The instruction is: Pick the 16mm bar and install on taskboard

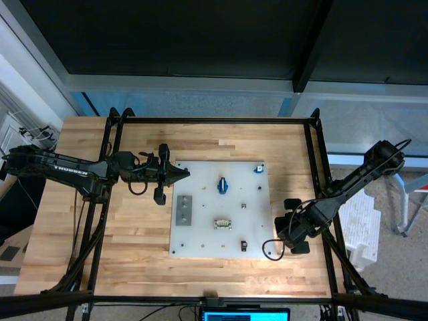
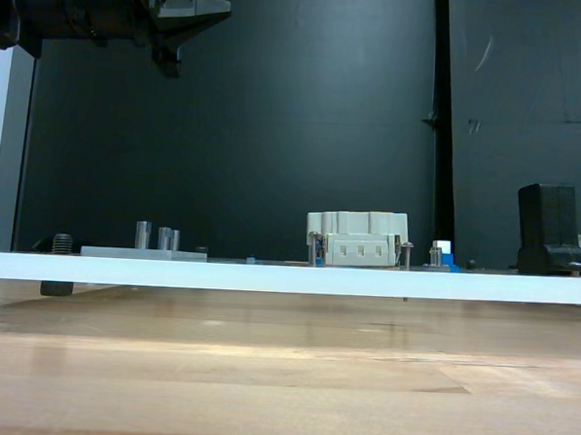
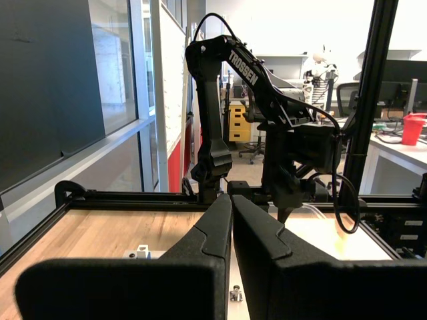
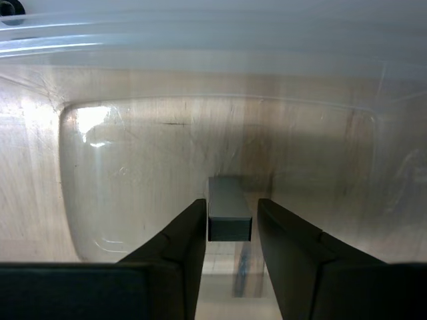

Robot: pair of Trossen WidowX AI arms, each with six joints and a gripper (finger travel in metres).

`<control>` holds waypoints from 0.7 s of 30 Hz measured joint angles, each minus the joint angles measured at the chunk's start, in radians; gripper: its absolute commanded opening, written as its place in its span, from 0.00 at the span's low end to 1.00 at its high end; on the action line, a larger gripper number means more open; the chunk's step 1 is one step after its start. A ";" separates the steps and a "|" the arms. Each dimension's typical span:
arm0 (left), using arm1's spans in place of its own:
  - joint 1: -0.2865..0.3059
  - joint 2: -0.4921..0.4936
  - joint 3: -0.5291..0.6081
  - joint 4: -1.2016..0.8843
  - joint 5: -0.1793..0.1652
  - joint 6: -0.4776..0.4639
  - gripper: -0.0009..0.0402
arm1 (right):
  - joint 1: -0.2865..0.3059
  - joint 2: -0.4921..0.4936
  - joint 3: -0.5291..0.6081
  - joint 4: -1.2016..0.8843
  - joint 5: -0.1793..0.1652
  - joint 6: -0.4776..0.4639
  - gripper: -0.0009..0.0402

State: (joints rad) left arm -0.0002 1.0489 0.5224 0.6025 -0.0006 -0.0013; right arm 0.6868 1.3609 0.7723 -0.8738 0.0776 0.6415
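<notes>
**Right wrist view.** The 16mm bar (image 4: 229, 200), a small, short, dark grey metal bar, is lying on the floor of a clear plastic tray (image 4: 120, 167). It is lying lengthwise between the two black fingers (image 4: 177, 247) of the right gripper (image 4: 231, 217). The jaws are standing narrowly apart and flanking the bar closely. A slim gap is showing on one side; whether the other finger is touching the bar cannot be told.

**High view.** The right gripper (image 1: 294, 227) is pointing down just beside the right edge of the taskboard (image 1: 200, 244), a large flat white square board lying on the light wooden table (image 1: 134, 257). The bar is sitting off the board, under this gripper. The board is carrying:
- a grey rectangular metal block (image 1: 183, 209) near its left edge
- a blue plastic piece (image 1: 223, 185) toward its far side
- a beige connector (image 1: 223, 224) near its middle

The left gripper (image 1: 180, 172) is hovering above the board's far left corner, well apart from the bar.

**Left wrist view.** The left gripper (image 3: 230, 198) is holding nothing, its jaws pressed together.
</notes>
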 measured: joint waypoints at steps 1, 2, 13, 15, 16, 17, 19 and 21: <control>0.000 0.000 0.000 0.000 0.000 0.000 0.02 | 0.000 0.000 0.000 0.000 0.000 0.000 0.20; 0.000 0.000 0.000 0.000 0.000 0.000 0.02 | 0.000 0.000 0.000 0.000 0.000 -0.002 0.19; 0.000 0.000 0.000 0.000 0.000 0.000 0.02 | -0.001 -0.014 0.000 -0.001 0.000 -0.004 0.06; 0.000 0.000 0.000 0.000 0.000 0.000 0.02 | -0.001 -0.016 0.006 -0.011 0.000 -0.003 0.05; 0.000 0.000 0.000 0.000 0.000 0.000 0.02 | -0.001 -0.016 0.013 -0.019 0.000 -0.003 0.05; 0.000 0.000 0.000 0.000 0.000 0.000 0.02 | -0.001 -0.017 0.022 -0.030 0.000 -0.004 0.05; 0.000 0.000 0.000 0.000 0.000 0.000 0.02 | -0.001 -0.018 0.045 -0.060 0.000 -0.004 0.05; 0.000 0.000 0.000 0.000 0.000 0.000 0.02 | -0.001 -0.019 0.076 -0.092 0.000 -0.003 0.05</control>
State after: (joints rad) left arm -0.0002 1.0489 0.5228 0.6029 -0.0006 -0.0013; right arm 0.6861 1.3422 0.8478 -0.9661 0.0776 0.6380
